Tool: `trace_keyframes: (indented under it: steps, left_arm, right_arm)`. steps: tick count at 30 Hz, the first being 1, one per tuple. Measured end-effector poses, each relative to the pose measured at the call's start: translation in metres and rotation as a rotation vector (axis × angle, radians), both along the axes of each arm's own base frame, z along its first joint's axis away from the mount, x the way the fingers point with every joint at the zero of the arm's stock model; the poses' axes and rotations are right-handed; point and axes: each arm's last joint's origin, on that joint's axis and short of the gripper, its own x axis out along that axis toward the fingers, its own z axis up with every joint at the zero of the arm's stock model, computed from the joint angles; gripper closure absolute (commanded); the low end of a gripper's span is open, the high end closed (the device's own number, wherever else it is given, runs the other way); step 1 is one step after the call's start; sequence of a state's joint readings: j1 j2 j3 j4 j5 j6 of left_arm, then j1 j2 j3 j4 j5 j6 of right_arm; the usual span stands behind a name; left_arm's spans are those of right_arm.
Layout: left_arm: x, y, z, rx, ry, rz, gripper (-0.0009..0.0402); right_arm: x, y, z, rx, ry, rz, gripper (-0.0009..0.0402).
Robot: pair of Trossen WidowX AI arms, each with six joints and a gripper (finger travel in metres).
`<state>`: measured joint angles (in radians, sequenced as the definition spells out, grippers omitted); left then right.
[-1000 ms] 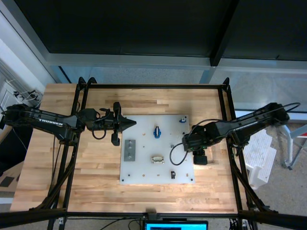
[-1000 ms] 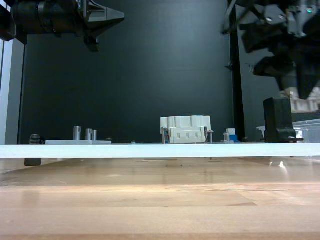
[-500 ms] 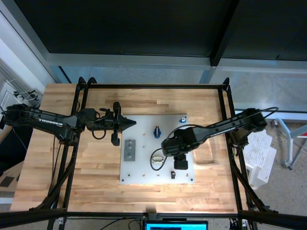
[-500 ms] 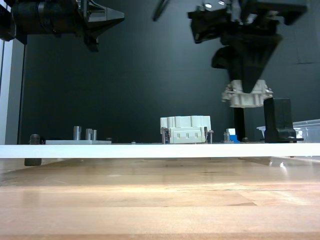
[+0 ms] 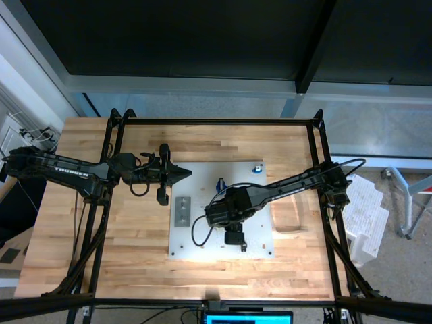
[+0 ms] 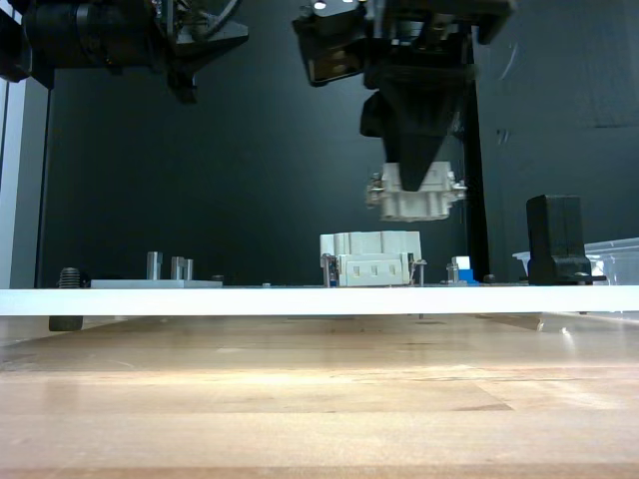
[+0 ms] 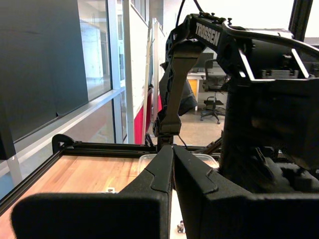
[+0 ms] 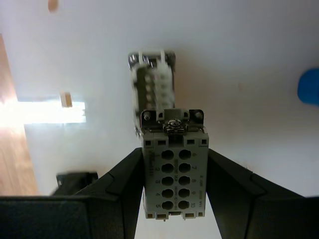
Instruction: Pick the HAN10E connector and install on the hub
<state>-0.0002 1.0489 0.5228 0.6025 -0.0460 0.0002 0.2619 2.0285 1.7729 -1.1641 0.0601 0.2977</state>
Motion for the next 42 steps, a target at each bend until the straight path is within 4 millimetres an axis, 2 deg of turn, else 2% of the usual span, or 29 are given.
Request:
trace_keyframes:
  steps: [7,24,32,42]
  left_arm:
    - [0.000,0.000,0.000,0.000,0.000,0.000,0.0393]
    - [0.000,0.000,0.000,0.000,0.000,0.000,0.0393]
    - [0.000,0.000,0.000,0.000,0.001,0.000,0.0393]
    - [0.000,0.000,0.000,0.000,0.000,0.000,0.0393]
  right_arm:
    - [0.011,0.003,0.003,0.004,-0.012,-0.003,0.0380]
    - [0.013,0.004,0.002,0.009,-0.021,-0.017,0.0380]
    - [0.028,0.007,0.003,-0.016,0.002,-0.001,0.0380]
    - [0.029,0.008,-0.001,-0.018,0.001,0.000,0.0380]
